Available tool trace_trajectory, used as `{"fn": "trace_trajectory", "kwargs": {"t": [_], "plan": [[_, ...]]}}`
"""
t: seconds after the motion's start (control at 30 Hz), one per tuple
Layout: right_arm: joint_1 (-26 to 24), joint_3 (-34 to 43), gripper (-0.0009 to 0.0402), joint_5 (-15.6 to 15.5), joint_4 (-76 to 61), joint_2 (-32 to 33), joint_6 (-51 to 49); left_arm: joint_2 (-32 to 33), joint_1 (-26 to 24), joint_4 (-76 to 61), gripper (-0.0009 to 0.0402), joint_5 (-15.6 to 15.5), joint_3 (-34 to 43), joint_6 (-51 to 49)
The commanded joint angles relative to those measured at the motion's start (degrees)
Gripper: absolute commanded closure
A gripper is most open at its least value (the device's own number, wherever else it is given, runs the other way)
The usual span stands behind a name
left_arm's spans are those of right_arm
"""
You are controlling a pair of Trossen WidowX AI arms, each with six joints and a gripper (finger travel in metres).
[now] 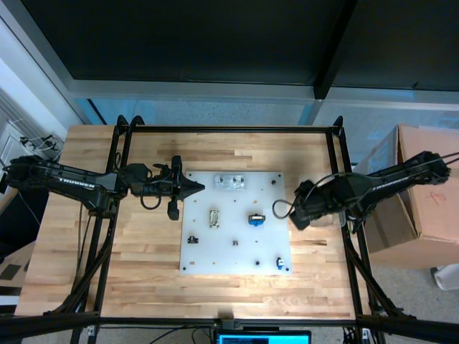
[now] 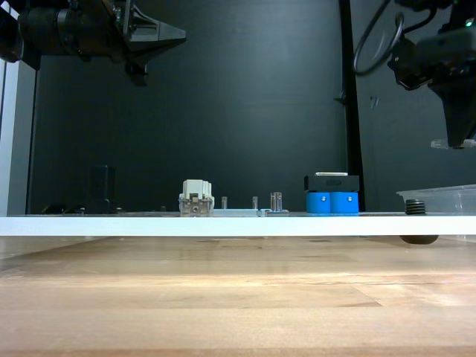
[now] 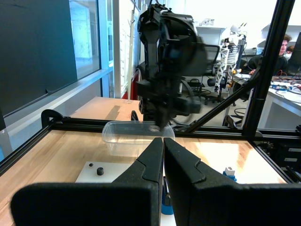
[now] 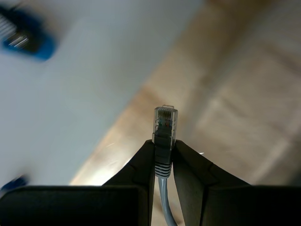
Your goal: Remove the RJ45 connector from the taskboard and place in the container
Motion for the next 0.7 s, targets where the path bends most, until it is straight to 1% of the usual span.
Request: {"fn": "trace_trajectory", "kwargs": {"t": [0.03,0.1,0.2,0.47,0.53,0.6,0.7], "plan": [[-3.74,-0.48,0.0391,0.57,-5.20,-1.73,-1.25,0.00,0.02,0.00,0.0393,0.00,0.02,0.02],[-5.46,-0.98,0.0380,0.68,-7.76,-2.43,-3.32,0.00,0.00,0.00,0.0393,0.00,0.02,0.02],[-6.88,-2.21,0.0344,0.72,-8.26,-2.93,-4.52,0.00,0.00,0.00,0.0393,0.00,0.02,0.02],[-7.10,-3.32,0.0193,0.83,-6.34,-3.41,-4.70,0.00,0.02,0.00,0.0393,0.00,0.02,0.02],[-7.10,-2.99,0.0165,1.70,-5.14,-3.74,-6.14,0.00,0.00,0.00,0.0393,0.00,0.02,0.02],[-7.06,-2.25,0.0147,2.10,-2.36,-4.07,-8.13,0.00,0.02,0.00,0.0393,0.00,0.02,0.02],[-6.80,-0.55,0.0140,2.10,2.21,-4.24,-13.00,0.00,0.02,0.00,0.0393,0.00,0.02,0.00]]}}
